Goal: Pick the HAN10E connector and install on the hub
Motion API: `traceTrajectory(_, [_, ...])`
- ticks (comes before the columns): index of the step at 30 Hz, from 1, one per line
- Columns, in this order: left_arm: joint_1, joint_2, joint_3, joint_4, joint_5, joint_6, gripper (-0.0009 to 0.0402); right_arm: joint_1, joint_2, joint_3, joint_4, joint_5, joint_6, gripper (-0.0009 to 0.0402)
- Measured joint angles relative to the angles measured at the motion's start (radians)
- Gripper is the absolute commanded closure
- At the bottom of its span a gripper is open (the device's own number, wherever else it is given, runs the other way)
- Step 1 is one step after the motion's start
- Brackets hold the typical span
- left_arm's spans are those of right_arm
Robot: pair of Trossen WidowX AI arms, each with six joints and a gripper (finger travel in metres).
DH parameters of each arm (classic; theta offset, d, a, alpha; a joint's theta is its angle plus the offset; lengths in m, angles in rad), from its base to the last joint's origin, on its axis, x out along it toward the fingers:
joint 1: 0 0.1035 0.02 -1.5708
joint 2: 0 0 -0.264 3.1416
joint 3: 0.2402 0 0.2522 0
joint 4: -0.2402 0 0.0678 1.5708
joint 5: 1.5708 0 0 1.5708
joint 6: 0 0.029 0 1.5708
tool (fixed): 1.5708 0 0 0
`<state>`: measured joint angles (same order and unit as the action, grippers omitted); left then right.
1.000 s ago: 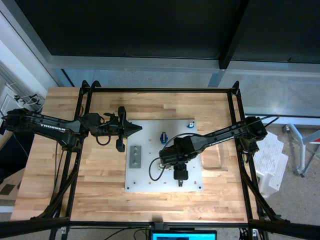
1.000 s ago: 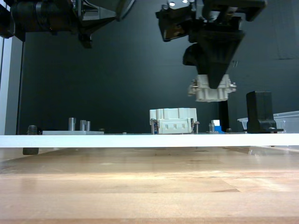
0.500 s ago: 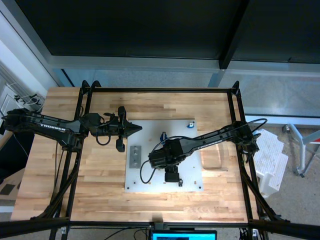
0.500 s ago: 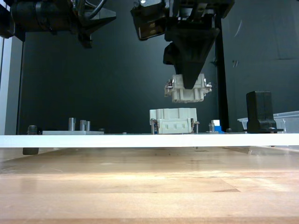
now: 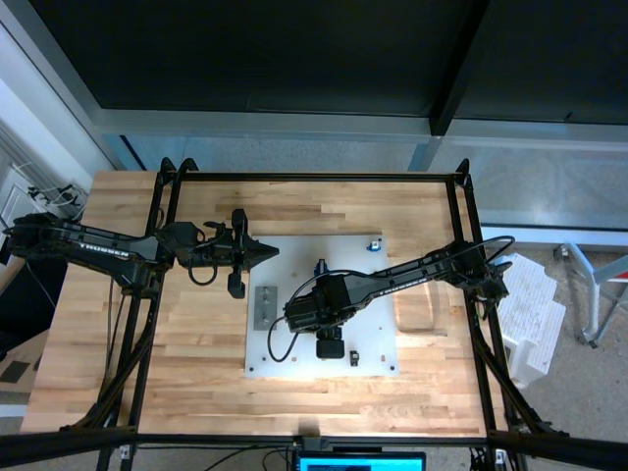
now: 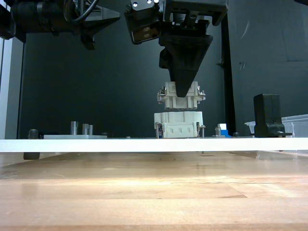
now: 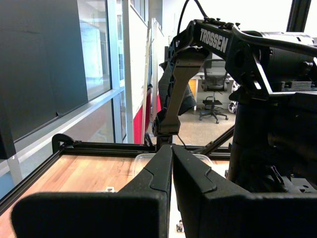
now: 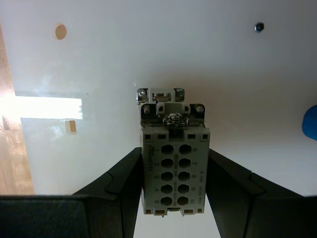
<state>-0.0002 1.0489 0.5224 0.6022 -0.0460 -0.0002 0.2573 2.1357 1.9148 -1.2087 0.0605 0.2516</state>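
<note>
We hold the HAN10E connector in the right gripper, its jaws clamped on the block's two long sides. The connector hangs directly over the hub on the white board, just above its top. Our left gripper hovers near the board's far-left corner, jaws pressed together and empty.

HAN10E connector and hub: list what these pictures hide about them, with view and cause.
High view: the right gripper, above the hub, covers it and the HAN10E connector.
Low view: that gripper hides the connector's middle; contact with the hub unclear.
Right wrist view: the connector blocks the hub's socket.
Left wrist view: left gripper, parked near the board, shows neither.
</note>
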Motion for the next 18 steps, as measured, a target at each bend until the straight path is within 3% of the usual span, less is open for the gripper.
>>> traceTrajectory(18, [0.000, 0.000, 0.000, 0.000, 0.000, 0.000, 0.0393, 0.000, 0.000, -0.015, 0.028, -0.012, -0.021, 0.0381])
